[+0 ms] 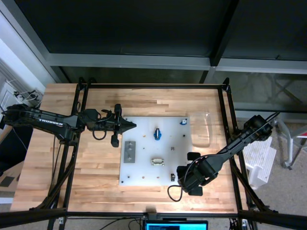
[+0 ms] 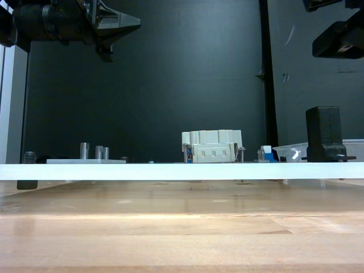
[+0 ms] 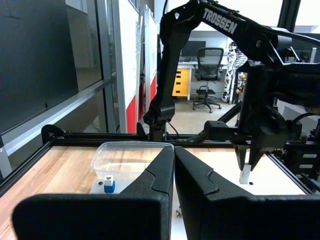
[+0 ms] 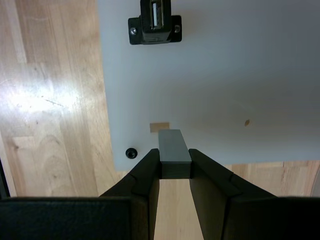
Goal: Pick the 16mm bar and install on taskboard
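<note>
The right gripper (image 4: 175, 154) pinches a short grey bar (image 4: 175, 144) between its two black fingers. The bar's free end points down at the taskboard (image 1: 144, 129). In the right wrist view the bar hangs over the white panel just inside its edge. It is close to a small rectangular slot (image 4: 159, 127) through which wood colour shows, with a black connector (image 4: 154, 22) farther along the board. In the high view this gripper sits at the lower right of the frame, over the board's near right corner.

The left gripper (image 1: 132, 125) has its fingers pressed together on nothing. It is raised at the board's far left corner, left of centre in the high view and at the upper left of the low view.

White letters reading TROSSEN run along the right arm (image 3: 218, 21) in the left wrist view. A clear plastic container (image 1: 200, 128) lies on the wooden tabletop (image 1: 96, 167) just beside the board's far right corner.
</note>
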